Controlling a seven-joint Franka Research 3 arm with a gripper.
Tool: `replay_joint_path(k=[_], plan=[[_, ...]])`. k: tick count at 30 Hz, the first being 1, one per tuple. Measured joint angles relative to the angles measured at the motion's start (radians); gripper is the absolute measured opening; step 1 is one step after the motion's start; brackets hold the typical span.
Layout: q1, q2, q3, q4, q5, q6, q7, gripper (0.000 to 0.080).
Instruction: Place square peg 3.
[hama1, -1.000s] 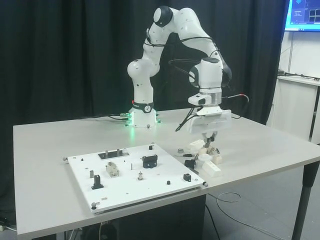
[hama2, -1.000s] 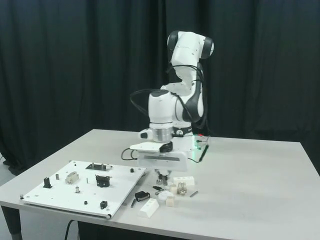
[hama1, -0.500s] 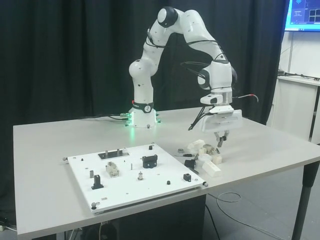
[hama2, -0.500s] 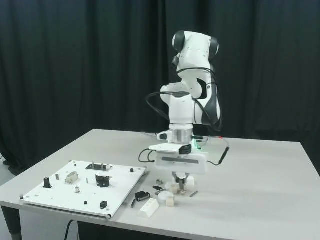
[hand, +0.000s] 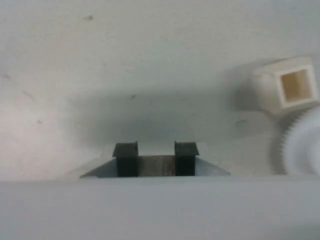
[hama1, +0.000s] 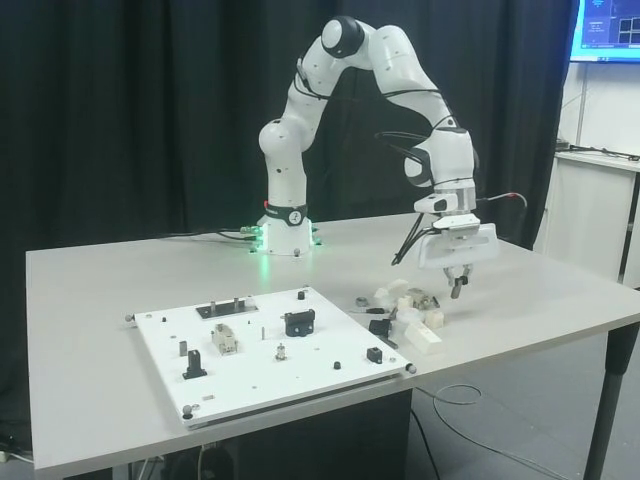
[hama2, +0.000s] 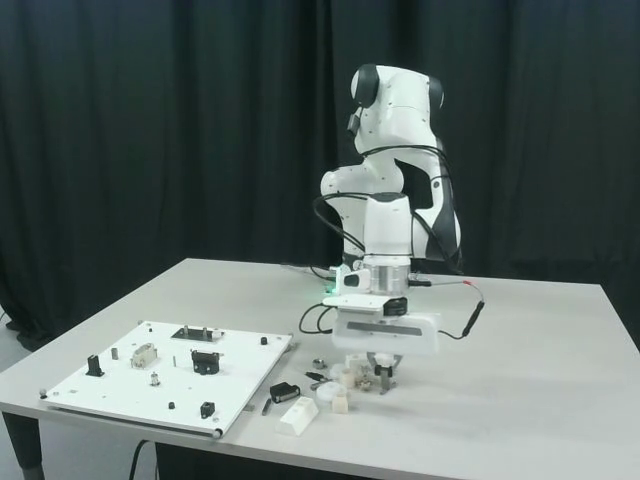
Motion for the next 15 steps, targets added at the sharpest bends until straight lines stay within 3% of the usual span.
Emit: replay_joint_path(k=[15], plan=[[0.0, 0.036, 0.047, 0.0, 0.0, 0.037, 0.044, 0.0152]])
